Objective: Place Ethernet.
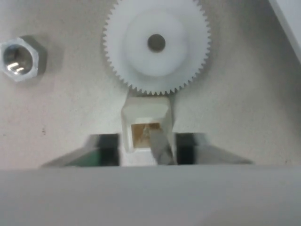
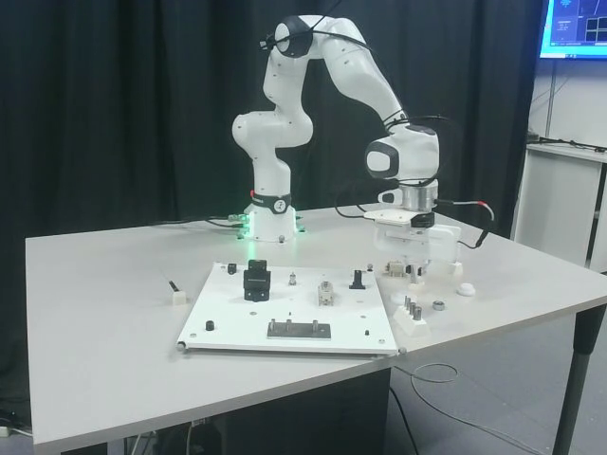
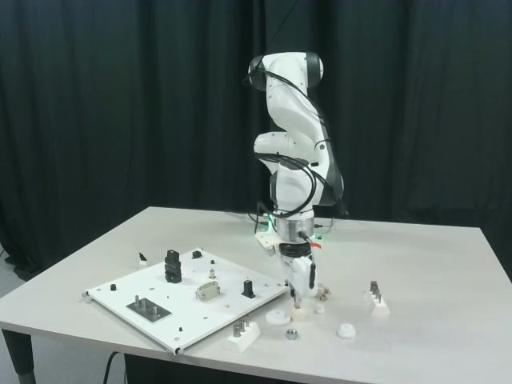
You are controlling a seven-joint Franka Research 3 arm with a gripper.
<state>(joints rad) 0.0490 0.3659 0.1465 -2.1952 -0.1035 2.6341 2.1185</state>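
Claw (image 1: 148,150): low over the worktop (image 2: 114,313), beside the white board (image 2: 285,318), fingers set either side of the Ethernet connector (image 1: 146,125); clamped or not, cannot tell. Gear (image 1: 156,43) touches connector. Risk: lifting may drag the gear.

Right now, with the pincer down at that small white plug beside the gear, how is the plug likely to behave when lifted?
The Ethernet plug looks like a small hollow block, so probably light and rigid. Its flat sides sit between the pincer fingers, so it should not roll, though a smooth casing might slip. The white gear lies close by; a skewed lift could nudge it.
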